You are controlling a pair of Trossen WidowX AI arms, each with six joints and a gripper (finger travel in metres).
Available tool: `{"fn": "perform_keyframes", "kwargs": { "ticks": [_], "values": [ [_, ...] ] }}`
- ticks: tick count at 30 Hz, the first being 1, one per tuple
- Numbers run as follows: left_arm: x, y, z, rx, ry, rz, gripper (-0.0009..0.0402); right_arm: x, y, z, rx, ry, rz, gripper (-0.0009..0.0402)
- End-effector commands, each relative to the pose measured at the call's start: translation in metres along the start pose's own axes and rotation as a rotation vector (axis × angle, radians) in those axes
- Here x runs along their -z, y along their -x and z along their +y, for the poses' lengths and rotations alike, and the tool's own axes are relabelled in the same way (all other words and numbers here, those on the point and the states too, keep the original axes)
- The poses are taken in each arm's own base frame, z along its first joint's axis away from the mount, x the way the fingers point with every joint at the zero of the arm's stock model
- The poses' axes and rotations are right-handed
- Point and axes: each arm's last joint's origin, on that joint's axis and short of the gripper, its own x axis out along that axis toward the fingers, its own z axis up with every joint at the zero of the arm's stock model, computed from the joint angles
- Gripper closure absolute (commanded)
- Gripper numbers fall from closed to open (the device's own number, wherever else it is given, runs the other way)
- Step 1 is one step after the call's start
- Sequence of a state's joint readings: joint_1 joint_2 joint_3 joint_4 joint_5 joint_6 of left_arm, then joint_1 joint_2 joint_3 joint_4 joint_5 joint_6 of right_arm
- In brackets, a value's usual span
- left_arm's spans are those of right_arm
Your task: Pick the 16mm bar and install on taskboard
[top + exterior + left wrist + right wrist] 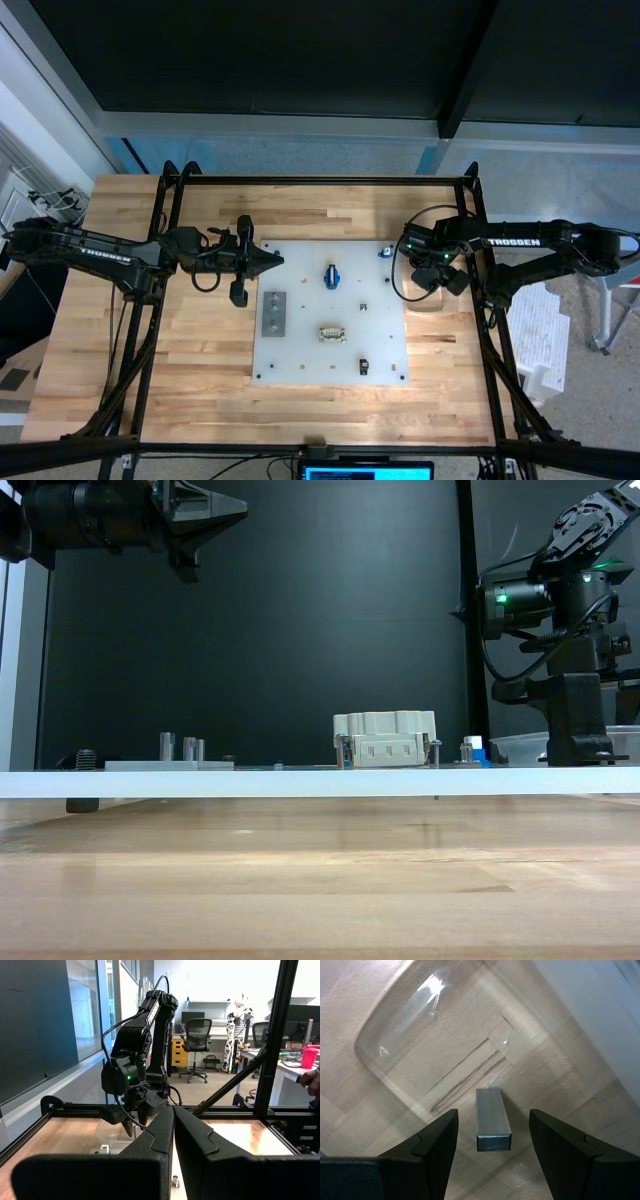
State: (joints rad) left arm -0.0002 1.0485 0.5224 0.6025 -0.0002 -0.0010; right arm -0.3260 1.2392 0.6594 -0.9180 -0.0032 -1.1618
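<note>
**Bar** point(493, 1125): grey metal piece, flat-sided as it shows, lying on the floor of a clear tray point(375, 1027) just beside the board's right edge. Not yet picked

**Right gripper** point(493, 1111): above the tray, pointed down, fingers spread wide, one on each side of the bar and apart from it. Likely lined up so that closing takes the bar across its narrow width

**Left gripper** point(173, 1109): raised over the board's far-left corner, fingers pressed together on nothing. Judged idle, held high to leave the board free

**Taskboard** point(300, 355): white plate, flat on the table point(150, 380). It carries a grey block point(273, 313) with short pegs point(167, 745) standing on it, a blue knob point(332, 276) and a pale connector point(333, 333). Which seat takes the bar: cannot tell

**Surface**: pale wood planks, matt, fenced by a black frame point(320, 181)

**Room**: dark panel point(250, 50) behind the table. The left wrist view looks past the right arm to a bright office with a chair point(197, 1027) and desks
</note>
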Motion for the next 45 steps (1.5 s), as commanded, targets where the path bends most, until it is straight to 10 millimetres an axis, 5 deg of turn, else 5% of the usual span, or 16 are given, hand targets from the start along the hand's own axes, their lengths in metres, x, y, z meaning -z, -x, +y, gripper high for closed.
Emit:
{"fn": "perform_keyframes", "kwargs": {
  "ticks": [1,38,45],
  "values": [
    [0.0,0.0,0.0,0.0,0.0,0.0,0.0393,0.0,0.0,0.0,0.003,0.0,-0.001,0.0197],
    [0.0,0.0,0.0,0.0,0.0,0.0,0.0393,0.0,0.001,0.0,0.008,-0.003,0.0,0.0368],
    [0.0,0.0,0.0,0.0,0.0,0.0,0.0393,-0.001,0.015,-0.002,0.023,-0.018,0.003,0.0382]
  ]
}}
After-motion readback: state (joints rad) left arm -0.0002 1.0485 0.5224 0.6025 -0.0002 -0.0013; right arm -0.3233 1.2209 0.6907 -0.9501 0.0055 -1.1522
